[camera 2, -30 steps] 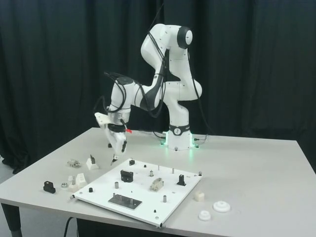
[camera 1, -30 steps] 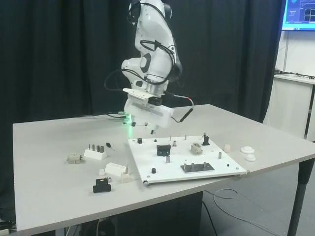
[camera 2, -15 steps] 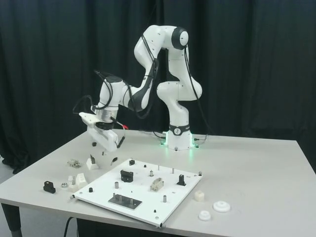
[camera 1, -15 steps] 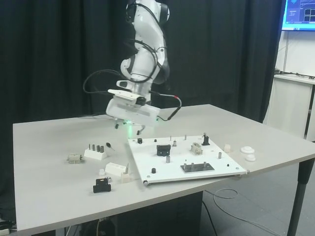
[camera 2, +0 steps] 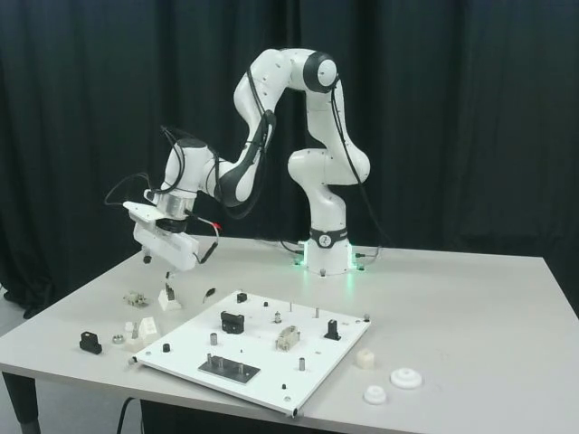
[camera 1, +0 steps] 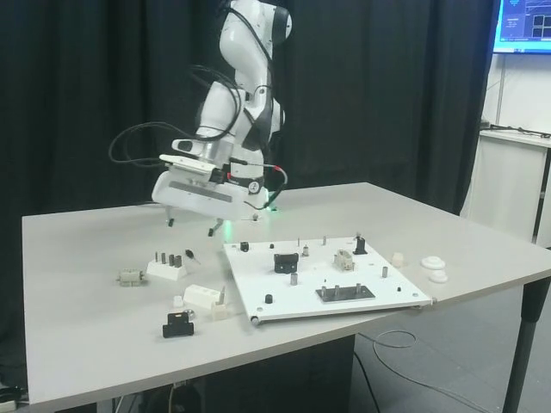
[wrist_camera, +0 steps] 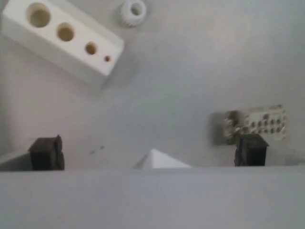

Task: Pick waterproof.

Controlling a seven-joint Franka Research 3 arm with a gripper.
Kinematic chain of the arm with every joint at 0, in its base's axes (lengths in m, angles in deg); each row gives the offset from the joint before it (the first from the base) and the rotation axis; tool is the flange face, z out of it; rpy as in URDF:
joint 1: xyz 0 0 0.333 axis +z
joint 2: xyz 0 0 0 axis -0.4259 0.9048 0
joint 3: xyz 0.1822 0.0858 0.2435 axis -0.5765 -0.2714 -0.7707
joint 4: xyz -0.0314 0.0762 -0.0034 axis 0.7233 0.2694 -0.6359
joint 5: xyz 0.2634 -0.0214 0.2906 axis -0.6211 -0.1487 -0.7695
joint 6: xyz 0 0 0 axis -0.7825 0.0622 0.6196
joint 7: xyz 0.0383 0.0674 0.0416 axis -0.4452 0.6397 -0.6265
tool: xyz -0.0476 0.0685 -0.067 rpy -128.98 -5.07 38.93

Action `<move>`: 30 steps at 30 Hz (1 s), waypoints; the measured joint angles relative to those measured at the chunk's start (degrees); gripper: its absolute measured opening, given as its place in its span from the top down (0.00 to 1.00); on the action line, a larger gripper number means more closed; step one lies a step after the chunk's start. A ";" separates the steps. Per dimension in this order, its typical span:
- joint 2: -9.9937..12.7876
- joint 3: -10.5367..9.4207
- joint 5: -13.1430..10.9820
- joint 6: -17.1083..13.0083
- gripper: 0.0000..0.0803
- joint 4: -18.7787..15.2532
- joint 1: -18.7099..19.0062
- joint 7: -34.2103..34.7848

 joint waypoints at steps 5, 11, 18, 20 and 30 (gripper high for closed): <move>1.09 0.07 -3.49 -2.30 0.00 0.20 -2.06 -7.71; 2.61 0.07 -9.03 -3.74 0.00 0.90 -4.49 -16.60; 4.84 0.04 -15.84 -3.79 0.00 2.89 -7.50 -23.96; 5.56 0.04 -17.79 -3.75 0.00 3.56 -8.38 -25.45; 10.13 -0.55 -26.38 -1.25 0.00 8.44 -12.23 -35.48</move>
